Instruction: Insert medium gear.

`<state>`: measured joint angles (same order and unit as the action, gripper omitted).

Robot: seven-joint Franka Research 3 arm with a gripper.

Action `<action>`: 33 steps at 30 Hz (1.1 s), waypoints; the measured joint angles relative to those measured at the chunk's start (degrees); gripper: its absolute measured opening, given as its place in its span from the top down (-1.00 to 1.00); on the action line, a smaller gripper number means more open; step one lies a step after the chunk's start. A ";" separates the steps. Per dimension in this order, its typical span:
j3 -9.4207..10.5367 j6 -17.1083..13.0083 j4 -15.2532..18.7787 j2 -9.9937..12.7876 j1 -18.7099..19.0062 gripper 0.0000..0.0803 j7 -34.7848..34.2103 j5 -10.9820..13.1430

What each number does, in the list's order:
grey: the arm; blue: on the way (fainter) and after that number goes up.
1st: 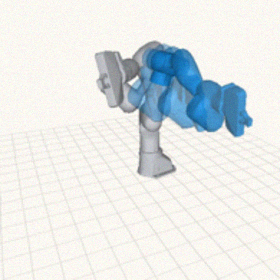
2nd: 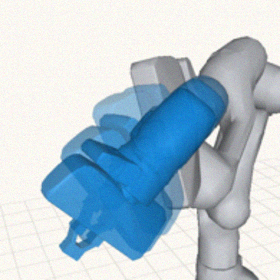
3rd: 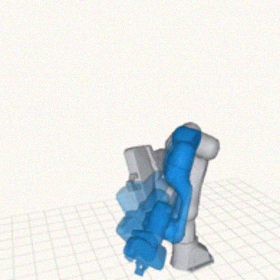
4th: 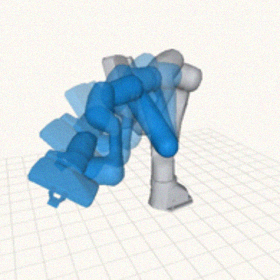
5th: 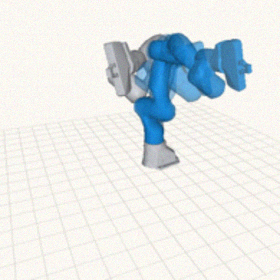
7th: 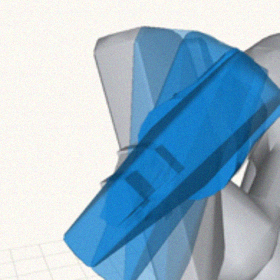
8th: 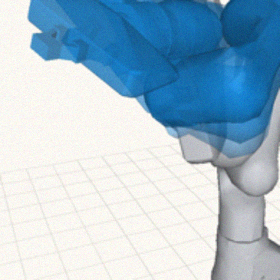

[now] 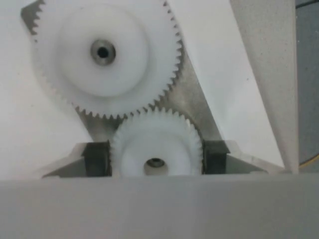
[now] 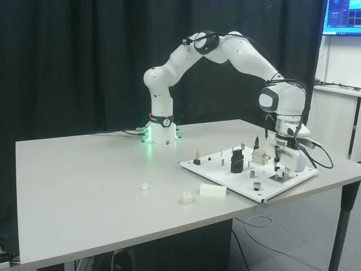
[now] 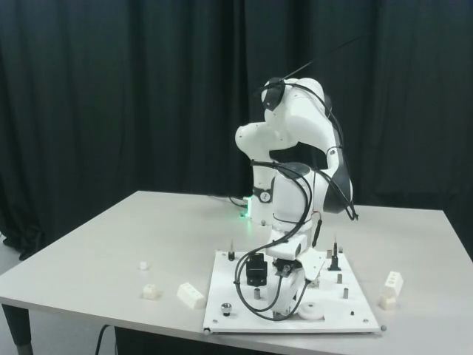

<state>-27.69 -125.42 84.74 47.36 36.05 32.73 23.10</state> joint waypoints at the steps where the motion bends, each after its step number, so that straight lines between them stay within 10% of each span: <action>1: 0.00 0.00 0.00 0.00 0.00 0.02 0.00 0.00; 33: 0.05 -0.15 0.02 0.03 -0.09 0.02 12.50 0.20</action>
<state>-27.64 -125.57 84.76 47.39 35.96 45.24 23.30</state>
